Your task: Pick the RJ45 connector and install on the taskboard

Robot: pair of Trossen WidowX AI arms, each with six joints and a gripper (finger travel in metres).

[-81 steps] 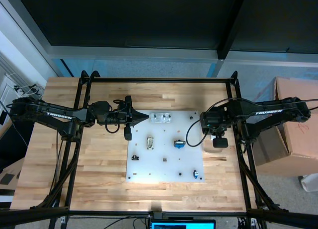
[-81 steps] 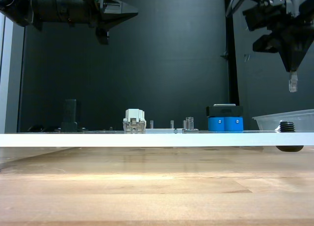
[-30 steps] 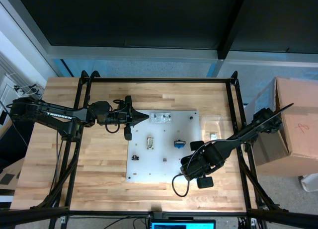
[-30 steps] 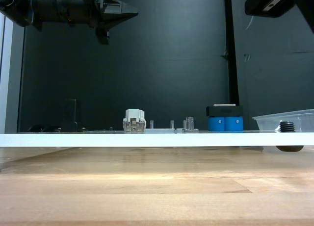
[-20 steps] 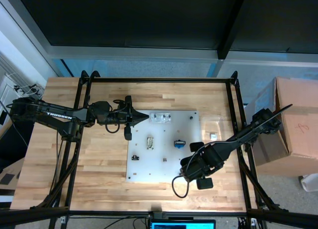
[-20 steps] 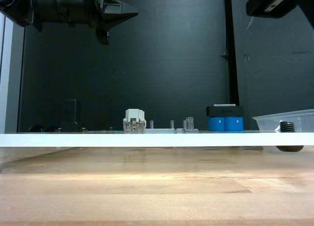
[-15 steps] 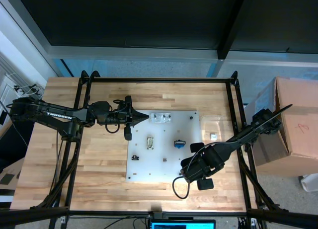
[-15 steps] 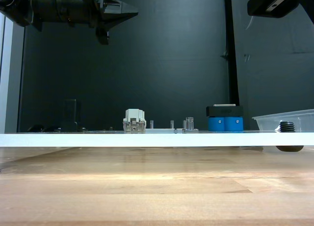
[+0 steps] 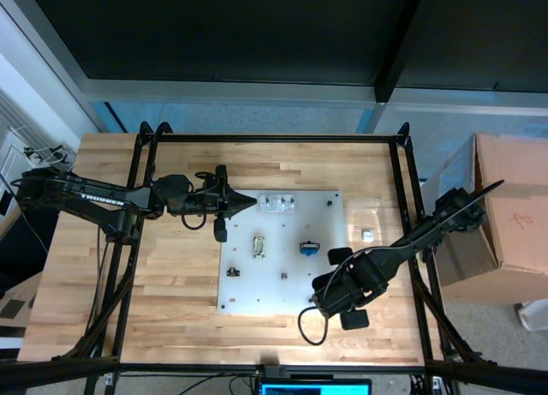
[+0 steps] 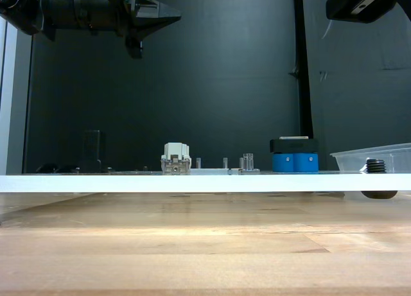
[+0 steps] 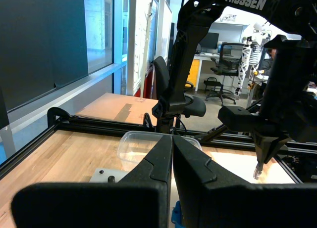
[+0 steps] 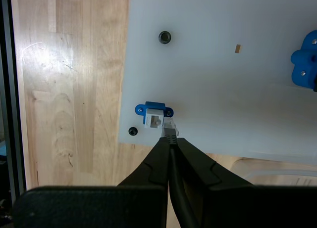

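Observation:
My right gripper (image 12: 169, 137) is shut on the RJ45 connector (image 12: 169, 124), a small clear plug sticking out past the fingertips. The plug hangs just beside the blue RJ45 socket (image 12: 154, 114) near the corner of the white taskboard (image 12: 223, 89), clear of its seat. In the high view the right gripper (image 9: 336, 294) hovers over the board's near right corner and hides the socket. The left wrist view shows the connector (image 11: 256, 172) dangling from the right gripper (image 11: 259, 161) in the air. My left gripper (image 9: 253, 202) is shut on nothing, held high over the board's far left edge.
A clear plastic tray (image 9: 368, 224) sits on the table right of the taskboard (image 9: 257, 284). The board carries a blue block (image 9: 308, 248), a white connector housing (image 9: 258, 246) and small metal posts (image 9: 277, 204). A black frame rail (image 9: 411, 241) runs along the right side.
The right arm has swung from above the tray to the board's near right corner, carrying the connector, and edged slightly in the last second. The left arm has not moved.

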